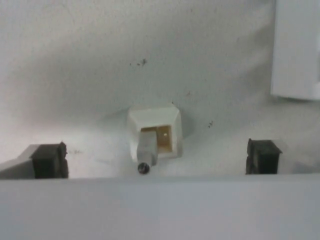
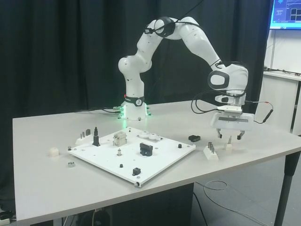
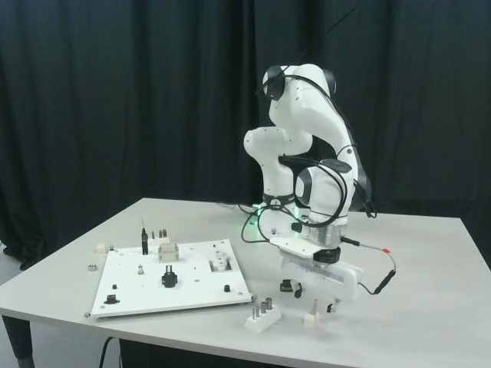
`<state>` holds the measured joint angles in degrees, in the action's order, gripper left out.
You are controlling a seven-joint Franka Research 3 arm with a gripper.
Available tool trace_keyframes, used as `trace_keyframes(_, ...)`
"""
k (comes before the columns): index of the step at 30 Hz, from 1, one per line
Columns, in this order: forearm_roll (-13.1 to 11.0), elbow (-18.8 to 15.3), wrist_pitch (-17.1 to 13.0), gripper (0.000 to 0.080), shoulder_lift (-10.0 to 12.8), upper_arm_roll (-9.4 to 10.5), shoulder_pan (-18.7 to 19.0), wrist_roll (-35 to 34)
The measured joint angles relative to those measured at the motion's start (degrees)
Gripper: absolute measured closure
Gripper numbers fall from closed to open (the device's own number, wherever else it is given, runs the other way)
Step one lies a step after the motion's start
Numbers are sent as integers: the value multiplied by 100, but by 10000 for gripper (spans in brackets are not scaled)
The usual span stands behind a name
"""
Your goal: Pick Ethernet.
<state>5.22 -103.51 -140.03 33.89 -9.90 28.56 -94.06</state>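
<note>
hovering low over the grey table (image 2: 263, 141), the white arm's two-fingered gripper (image 1: 155, 160) hangs with black fingertips (image 1: 49, 161) spread wide, straddling the small white ethernet plug (image 1: 148, 152). the plug stands upright in its white block holder (image 1: 156, 131) near the table edge, probably so the fingers can close around it.
</note>
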Motion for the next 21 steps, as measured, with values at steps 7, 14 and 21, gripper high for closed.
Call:
trace_keyframes(7, 2, 35, 23, 3, 34, 27, -32, 109)
trace_keyframes(14, 2, 35, 23, 320, 38, 54, -64, 110)
trace_keyframes(21, 2, 36, 23, 480, 43, 69, -78, 110)
